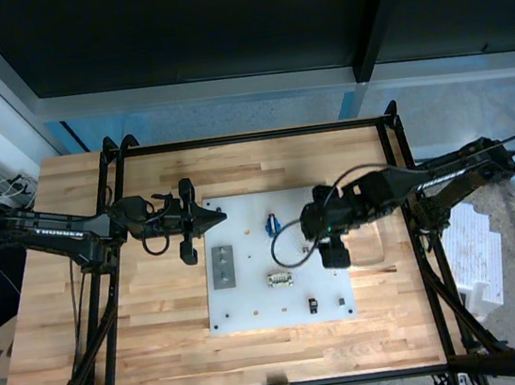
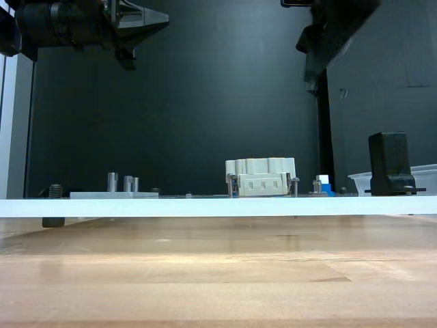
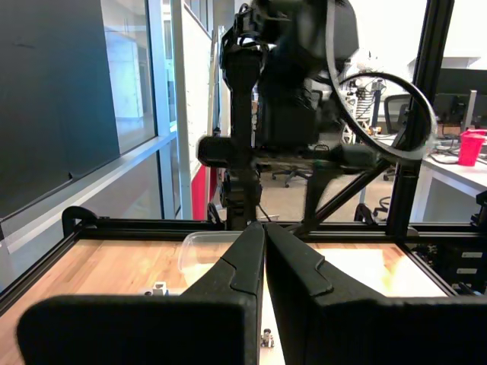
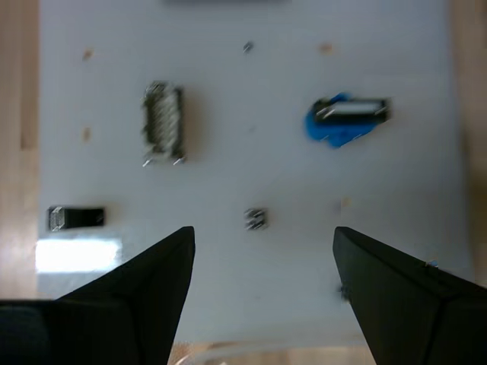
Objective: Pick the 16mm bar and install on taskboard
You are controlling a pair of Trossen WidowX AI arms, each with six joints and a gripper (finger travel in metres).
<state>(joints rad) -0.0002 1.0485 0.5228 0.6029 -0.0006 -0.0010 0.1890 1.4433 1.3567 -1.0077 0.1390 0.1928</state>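
The bar [image 4: 256, 219] is a tiny grey stub sitting on the white board [image 4: 228, 76]. It's out in the bare patch between the silver connector [image 4: 162, 123], the blue knob [image 4: 346, 118] and the little black clip [image 4: 76, 217], touching none of them. It's blurry from my wrist camera, so I can't tell if it's upright or lying on its side.

My right end effector [image 4: 262, 230] hangs above the board pointing straight down, fingers spread wide. The bar lines up with the gap between them, just ahead of the tips, down on the board and not touched.

My left end effector [image 1: 215, 217] is over by the board's far left corner, well apart from the bar. It's held high off the wooden surface [image 1: 112, 316] with its fingers pressed together.

The only writing I can read is the white TROSSEN lettering along my left arm [image 1: 54, 233].
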